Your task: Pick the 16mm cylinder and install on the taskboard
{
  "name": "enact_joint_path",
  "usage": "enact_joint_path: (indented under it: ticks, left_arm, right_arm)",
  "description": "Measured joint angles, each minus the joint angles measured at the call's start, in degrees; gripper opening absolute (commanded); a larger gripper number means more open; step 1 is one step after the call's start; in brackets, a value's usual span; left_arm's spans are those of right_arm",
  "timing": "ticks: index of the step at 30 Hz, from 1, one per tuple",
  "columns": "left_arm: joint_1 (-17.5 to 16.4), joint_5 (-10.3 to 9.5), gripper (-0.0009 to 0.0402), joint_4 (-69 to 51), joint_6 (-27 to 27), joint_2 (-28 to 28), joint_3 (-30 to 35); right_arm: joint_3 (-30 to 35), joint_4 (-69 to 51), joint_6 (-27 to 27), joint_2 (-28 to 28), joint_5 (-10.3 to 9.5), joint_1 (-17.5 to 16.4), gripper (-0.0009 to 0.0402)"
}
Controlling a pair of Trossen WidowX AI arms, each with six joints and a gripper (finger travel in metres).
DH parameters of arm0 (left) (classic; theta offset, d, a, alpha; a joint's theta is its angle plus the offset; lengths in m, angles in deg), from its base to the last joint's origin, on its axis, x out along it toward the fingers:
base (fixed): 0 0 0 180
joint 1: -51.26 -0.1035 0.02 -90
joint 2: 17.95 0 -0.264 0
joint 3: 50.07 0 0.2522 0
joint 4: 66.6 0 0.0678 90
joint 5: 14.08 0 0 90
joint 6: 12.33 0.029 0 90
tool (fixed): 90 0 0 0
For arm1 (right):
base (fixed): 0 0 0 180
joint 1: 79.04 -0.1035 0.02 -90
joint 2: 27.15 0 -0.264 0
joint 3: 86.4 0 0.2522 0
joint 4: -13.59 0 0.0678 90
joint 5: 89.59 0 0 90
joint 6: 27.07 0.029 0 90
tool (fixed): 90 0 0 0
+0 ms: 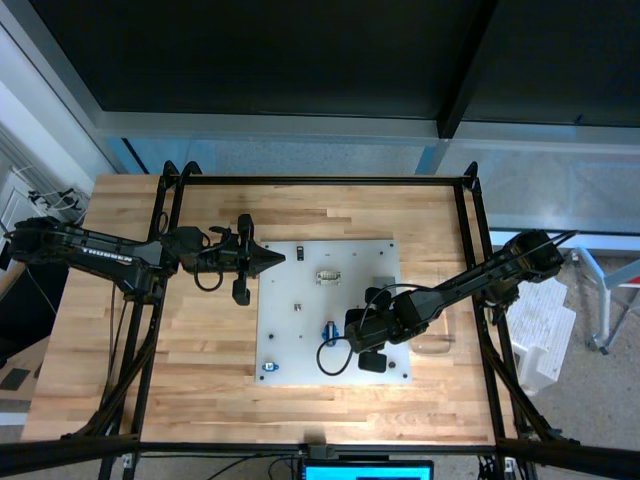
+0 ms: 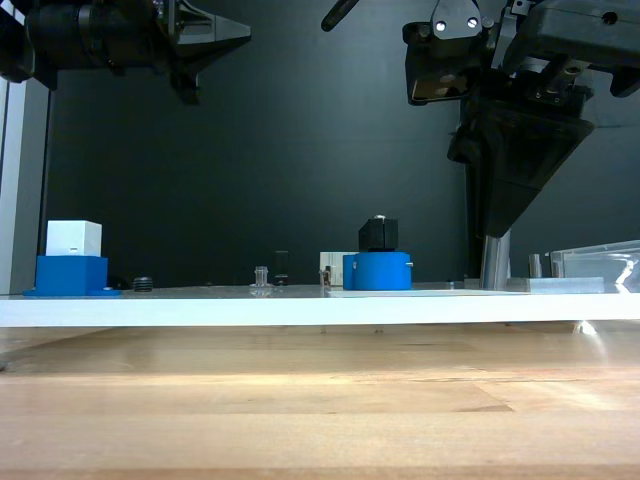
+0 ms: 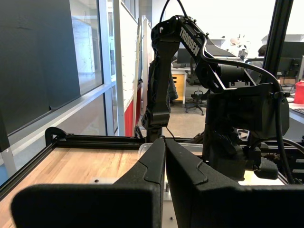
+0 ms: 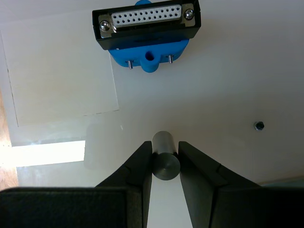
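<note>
Only writing I could read was "TROSSEN", and it showed twice: on the black left arm (image 1: 100,255) in the high view, and on the black right arm (image 3: 190,37) as the left wrist camera saw it. So, two arms and two grippers.

The right gripper (image 4: 165,144) was clamped on the tiny short grey metal cylinder (image 4: 165,164), one finger on each side. It sat over the white square taskboard (image 4: 228,71), towards its near right corner. The low view had that cylinder upright under the fingertips with its bottom end down at the board surface. I couldn't tell if it sat in a hole.

The right wrist view showed the blue plastic connector (image 4: 159,51) just beyond the cylinder, with its two rows of pin holes, plus one small dark hex spot (image 4: 259,125). The low view showed two blue pieces on the board, one carrying a white cube (image 2: 73,238).

The left gripper (image 1: 272,258) hung high over the board's left edge, fingers pressed together and holding nothing.
</note>
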Motion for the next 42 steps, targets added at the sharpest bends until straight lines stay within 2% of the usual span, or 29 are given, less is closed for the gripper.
enact_joint_path:
  ticks: [3, 8, 12, 20, 28, 35, 38, 42]
  left_arm:
    - [0.0, 0.0, 0.0, 0.0, 0.02, 0.0, 0.0]
    - [0.0, 0.0, 0.0, 0.0, 0.02, 0.02, 0.0]
    - [0.0, 0.0, 0.0, 0.0, 0.02, 0.02, -0.02]
    - [0.0, 0.0, 0.0, 0.0, 0.02, 0.0, -0.02]
    - [0.0, 0.0, 0.0, -0.02, 0.02, 0.02, -0.02]
    - [0.0, 0.0, 0.0, -0.02, 0.02, 0.02, 0.0]
    - [0.0, 0.0, 0.0, -0.02, 0.02, 0.02, -0.02]
    - [0.0, 0.0, 0.0, -0.02, 0.0, 0.02, 0.0]
  right_arm:
    - [-0.02, 0.02, -0.02, 0.02, -0.02, -0.04, 0.0033]
    - [-0.07, 0.15, -0.02, 0.11, -0.02, -0.11, 0.0099]
    - [-0.72, -0.96, 0.0, -0.81, -1.84, -0.28, 0.0147]
    - [-0.28, -0.37, 0.17, 0.37, -0.13, -0.31, 0.0212]
    - [-0.07, -1.14, 0.39, 2.05, 1.33, -0.42, 0.0229]
    - [-0.02, -1.68, 0.24, 2.56, 1.18, -0.46, 0.0229]
    - [0.85, -2.23, -3.06, 2.54, -0.37, -0.42, 0.0228]
    - [3.17, -3.37, -9.01, 0.96, -0.55, -0.48, 0.0226]
